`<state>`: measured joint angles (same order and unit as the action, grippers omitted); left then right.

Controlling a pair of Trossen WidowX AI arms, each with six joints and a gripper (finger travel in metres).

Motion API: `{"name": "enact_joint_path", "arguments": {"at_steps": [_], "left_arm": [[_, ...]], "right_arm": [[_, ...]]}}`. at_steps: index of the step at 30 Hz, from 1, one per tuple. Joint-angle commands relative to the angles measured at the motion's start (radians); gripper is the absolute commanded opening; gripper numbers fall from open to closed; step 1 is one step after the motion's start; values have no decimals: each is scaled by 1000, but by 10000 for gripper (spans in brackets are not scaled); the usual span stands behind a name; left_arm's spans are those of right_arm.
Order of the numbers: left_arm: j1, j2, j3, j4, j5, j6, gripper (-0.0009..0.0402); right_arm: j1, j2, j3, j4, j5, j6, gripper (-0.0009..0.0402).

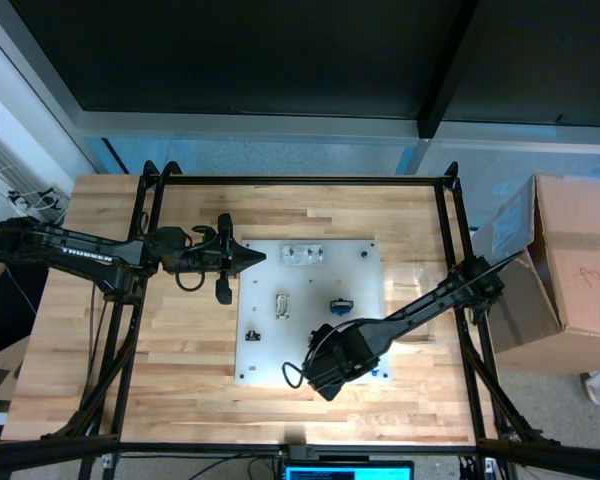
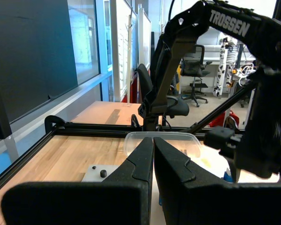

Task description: Unfasten the M12 nut and place it in the container

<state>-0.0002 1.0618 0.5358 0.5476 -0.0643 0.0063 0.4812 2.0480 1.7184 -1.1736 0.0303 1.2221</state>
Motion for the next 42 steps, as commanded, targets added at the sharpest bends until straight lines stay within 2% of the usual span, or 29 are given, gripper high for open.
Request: {"name": "enact_joint_path", "arguments": {"at_steps": [1, 12, 31, 36, 42], "left_arm": [[0, 0, 0, 0, 0, 0, 0], [0, 0, 0, 0, 0, 0, 0], [0, 0, 0, 0, 0, 0, 0], [0, 0, 0, 0, 0, 0, 0], [0, 0, 0, 0, 0, 0, 0]], "right_arm": [[-5, 25, 0, 10, -2, 1, 259], [-17, 70, 0, 46, -6, -26, 248], [-21, 80, 0, 58, -16, -78, 33], [-21, 80, -1, 63, -16, -98, -1], [-21, 80, -1, 64, -16, -158, 4]]}}
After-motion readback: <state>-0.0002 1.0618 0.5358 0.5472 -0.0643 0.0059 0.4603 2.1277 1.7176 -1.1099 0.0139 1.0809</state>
